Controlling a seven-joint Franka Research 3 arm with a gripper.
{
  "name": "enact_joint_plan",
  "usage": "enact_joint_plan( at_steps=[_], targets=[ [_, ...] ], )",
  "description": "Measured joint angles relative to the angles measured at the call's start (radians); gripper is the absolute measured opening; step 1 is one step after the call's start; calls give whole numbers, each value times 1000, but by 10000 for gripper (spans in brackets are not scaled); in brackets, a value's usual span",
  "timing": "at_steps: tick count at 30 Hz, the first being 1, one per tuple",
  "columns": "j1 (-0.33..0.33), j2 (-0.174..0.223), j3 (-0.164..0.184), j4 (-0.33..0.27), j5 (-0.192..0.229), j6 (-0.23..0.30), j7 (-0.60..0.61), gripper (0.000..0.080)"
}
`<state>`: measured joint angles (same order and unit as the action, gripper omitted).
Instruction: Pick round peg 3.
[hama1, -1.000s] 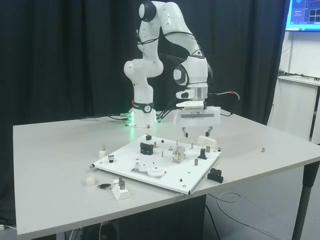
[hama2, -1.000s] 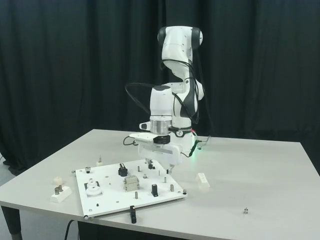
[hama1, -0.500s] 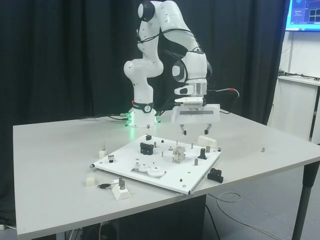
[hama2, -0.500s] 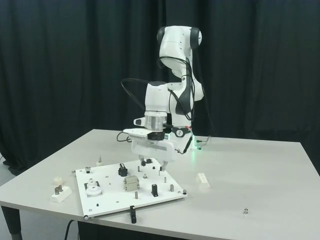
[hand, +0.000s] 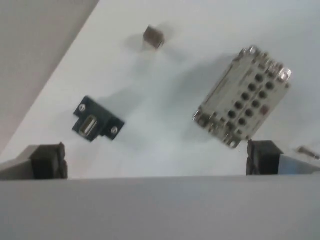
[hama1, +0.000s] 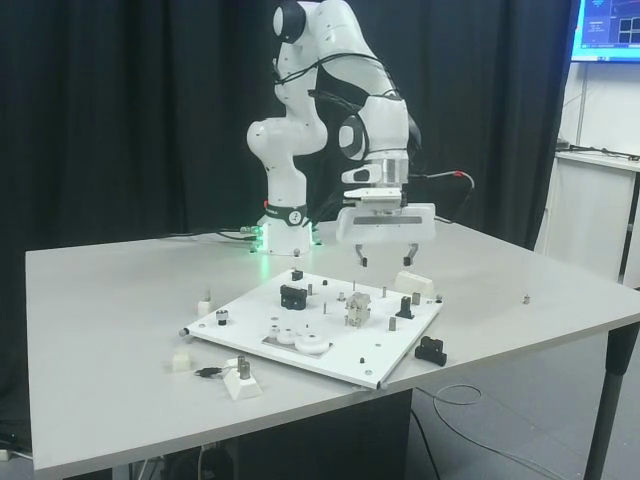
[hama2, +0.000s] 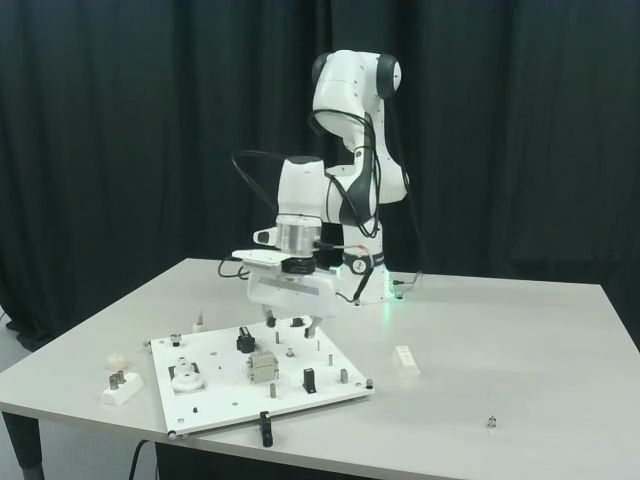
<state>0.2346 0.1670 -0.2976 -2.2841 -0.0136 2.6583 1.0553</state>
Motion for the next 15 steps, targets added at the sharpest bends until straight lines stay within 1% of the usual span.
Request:
enact_joint_plan(
  at_steps=[4, 8, 12, 15],
  targets=[
    [-16, 7, 0, 22, -1, 0, -31, 800],
    [-39, 22, 0, 57, -6, 0, -64, 800],
    [-70, 48, 0, 103, -15, 0, -94, 800],
    [-98, 75, 0, 146, -20, -1, -121, 800]
  ],
)
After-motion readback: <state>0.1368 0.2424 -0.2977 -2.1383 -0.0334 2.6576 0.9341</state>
